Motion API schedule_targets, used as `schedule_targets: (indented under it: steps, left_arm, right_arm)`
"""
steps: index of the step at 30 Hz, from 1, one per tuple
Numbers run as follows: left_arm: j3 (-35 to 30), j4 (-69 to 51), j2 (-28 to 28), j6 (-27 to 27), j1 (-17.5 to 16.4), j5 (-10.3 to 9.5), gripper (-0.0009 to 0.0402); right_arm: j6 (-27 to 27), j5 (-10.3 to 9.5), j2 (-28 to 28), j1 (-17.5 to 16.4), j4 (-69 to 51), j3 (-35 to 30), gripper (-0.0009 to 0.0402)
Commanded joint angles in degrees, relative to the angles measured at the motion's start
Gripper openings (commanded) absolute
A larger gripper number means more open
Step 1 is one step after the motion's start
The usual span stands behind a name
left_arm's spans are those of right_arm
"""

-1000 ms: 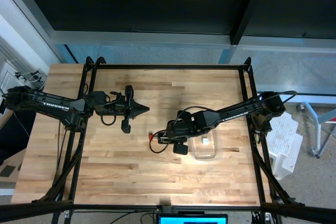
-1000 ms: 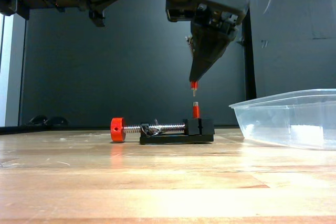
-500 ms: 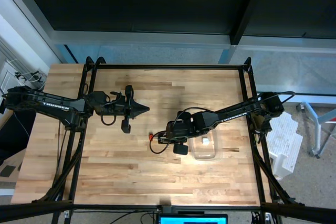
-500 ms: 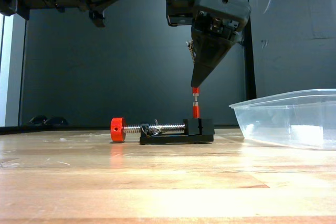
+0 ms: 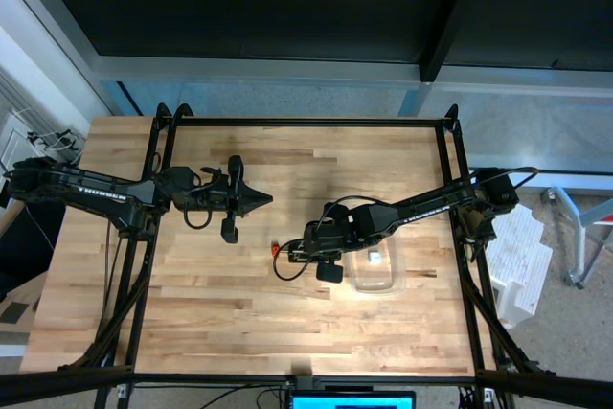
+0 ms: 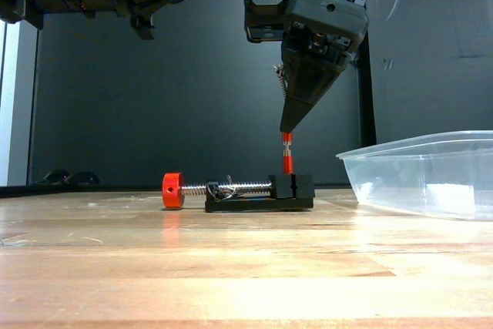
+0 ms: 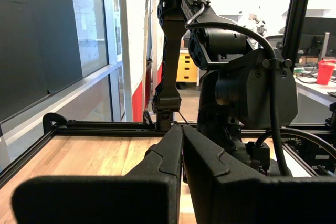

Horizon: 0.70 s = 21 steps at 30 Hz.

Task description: Pick the RCA connector and install on taskboard

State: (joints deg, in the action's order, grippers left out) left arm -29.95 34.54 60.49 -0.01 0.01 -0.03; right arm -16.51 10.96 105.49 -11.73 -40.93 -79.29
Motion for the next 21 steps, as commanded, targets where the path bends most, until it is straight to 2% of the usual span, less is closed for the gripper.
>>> schedule_targets:
  steps: [1,21]
  left_arm:
    - [0.0,0.0,0.0,0.0,0.0,0.00,0.0000]
    - [0.0,0.0,0.0,0.0,0.0,0.00,0.0000]
  right_arm:
    - [0.0,0.00,0.0,0.0,0.2,0.3,0.0004]
    - [0.6,-0.04,1.2,0.7,1.8,1.9,0.0004]
